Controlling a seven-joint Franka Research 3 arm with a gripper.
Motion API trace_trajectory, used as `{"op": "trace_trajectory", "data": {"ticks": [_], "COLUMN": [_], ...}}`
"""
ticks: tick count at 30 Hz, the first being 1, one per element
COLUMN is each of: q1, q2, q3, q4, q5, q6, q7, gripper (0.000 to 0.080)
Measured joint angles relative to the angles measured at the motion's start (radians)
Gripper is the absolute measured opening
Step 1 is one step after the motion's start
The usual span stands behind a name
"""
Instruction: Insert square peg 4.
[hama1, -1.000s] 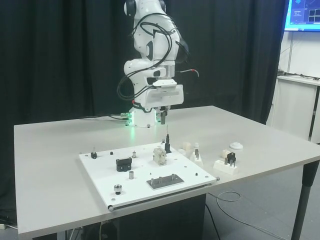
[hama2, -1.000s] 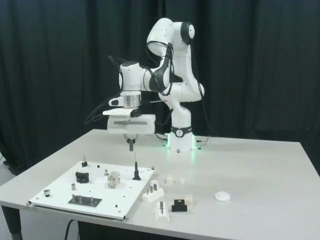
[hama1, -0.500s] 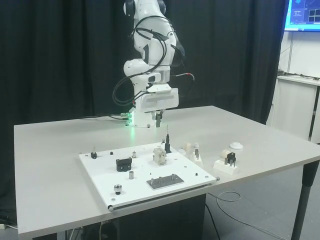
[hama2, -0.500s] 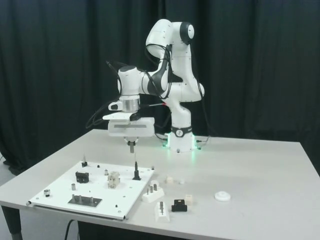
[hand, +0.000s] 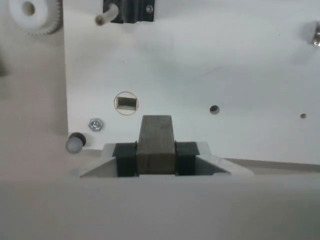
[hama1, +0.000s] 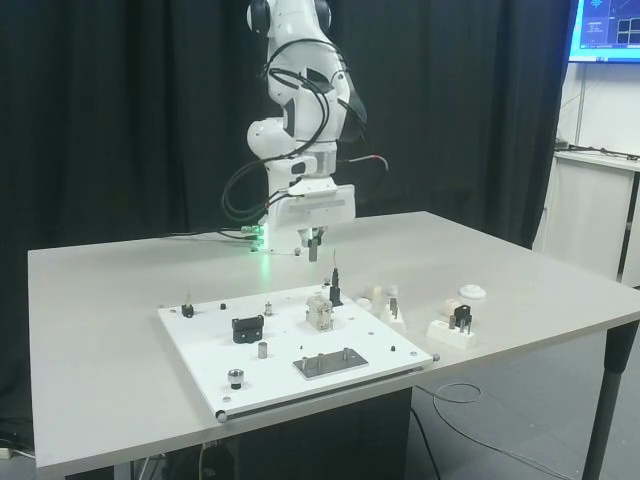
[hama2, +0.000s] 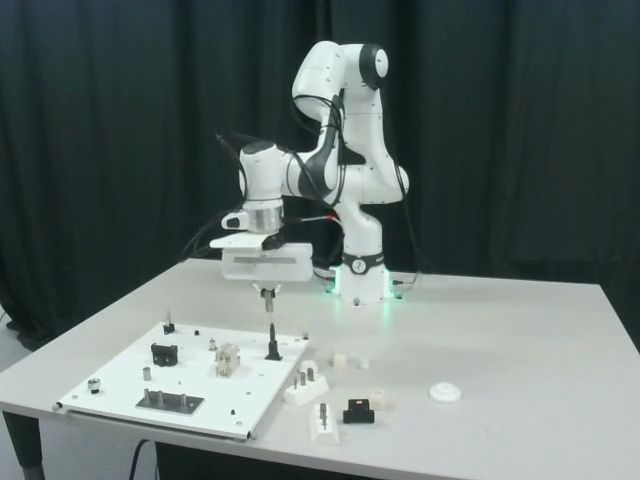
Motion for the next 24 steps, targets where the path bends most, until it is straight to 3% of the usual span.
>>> {"op": "trace_trajectory", "data": {"ticks": [10,24], "q1": [0.000,0.002], "q2": [0.017,0.101], "q3": [0.000,0.001], "q4": [-0.017,-0.017], "q5": [0.054,0.149], "q6": [0.028,0.080], "q7": [0.013,-0.010], "gripper": [0.0154,0.0154]}}
